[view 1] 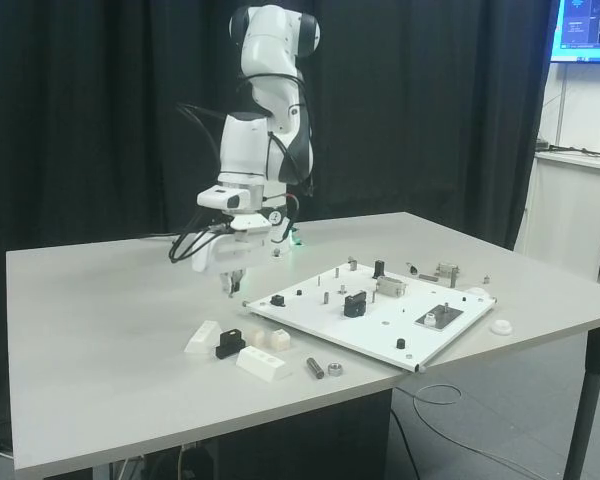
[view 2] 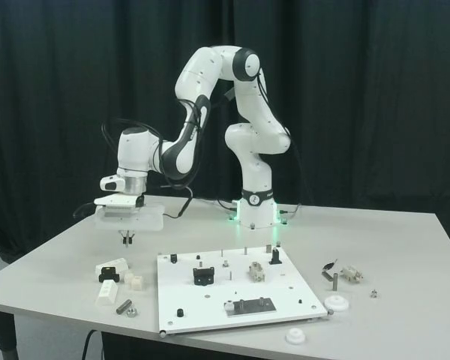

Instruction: Place Ethernet.

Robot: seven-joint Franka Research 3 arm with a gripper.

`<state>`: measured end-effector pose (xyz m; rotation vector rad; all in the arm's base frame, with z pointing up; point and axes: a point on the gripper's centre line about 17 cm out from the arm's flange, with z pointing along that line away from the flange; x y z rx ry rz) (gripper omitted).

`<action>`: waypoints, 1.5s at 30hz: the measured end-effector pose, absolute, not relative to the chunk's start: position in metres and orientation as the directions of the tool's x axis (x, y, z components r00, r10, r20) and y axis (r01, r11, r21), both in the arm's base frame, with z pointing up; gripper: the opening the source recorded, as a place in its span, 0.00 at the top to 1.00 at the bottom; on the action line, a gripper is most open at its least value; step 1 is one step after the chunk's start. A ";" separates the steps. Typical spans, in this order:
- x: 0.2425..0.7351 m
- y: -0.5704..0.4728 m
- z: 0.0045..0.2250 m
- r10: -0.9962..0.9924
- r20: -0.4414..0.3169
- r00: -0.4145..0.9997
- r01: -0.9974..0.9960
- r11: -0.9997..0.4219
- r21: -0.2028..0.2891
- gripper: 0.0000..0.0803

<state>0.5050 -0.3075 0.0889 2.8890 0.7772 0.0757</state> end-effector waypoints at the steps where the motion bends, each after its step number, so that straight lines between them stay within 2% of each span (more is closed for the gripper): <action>1: 0.504 -0.307 0.087 0.504 0.007 0.864 0.497 -0.854 0.154 0.90; 19: 0.498 -0.300 0.062 0.514 -0.015 0.858 0.512 -0.850 0.127 0.90; 36: 0.509 -0.296 0.062 0.517 0.004 0.856 0.511 -0.847 0.146 0.90; 37: 0.510 -0.296 0.062 0.517 0.005 0.856 0.511 -0.847 0.147 0.21; 42: 0.515 -0.297 0.065 0.519 0.009 0.855 0.511 -0.846 0.153 0.21; 43: 0.515 -0.297 0.066 0.519 0.010 0.855 0.511 -0.845 0.154 0.06; 45: 0.517 -0.298 0.067 0.519 0.012 0.854 0.511 -0.845 0.157 0.06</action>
